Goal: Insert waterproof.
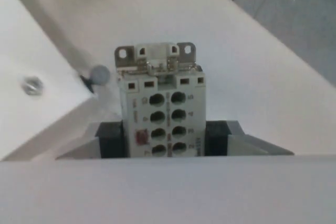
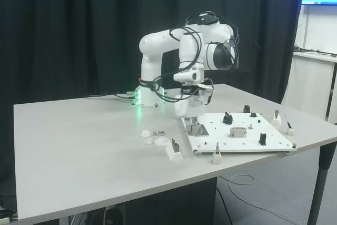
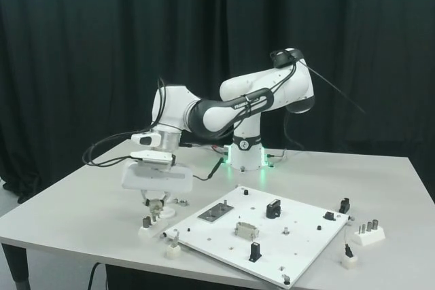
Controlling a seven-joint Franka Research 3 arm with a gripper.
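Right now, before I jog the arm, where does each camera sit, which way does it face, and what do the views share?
Wrist view: on the arm's wrist, looking down at the held connector; black fingers flank it.
First room view: off one table corner, facing the whole white arm and white board.
Second room view: from the table's other side, facing the arm and gripper.
Both room views share the arm, the board and the grey table.

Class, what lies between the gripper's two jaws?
A white connector block with eight round sockets, held between the gripper's black jaws; the wrist view shows it.
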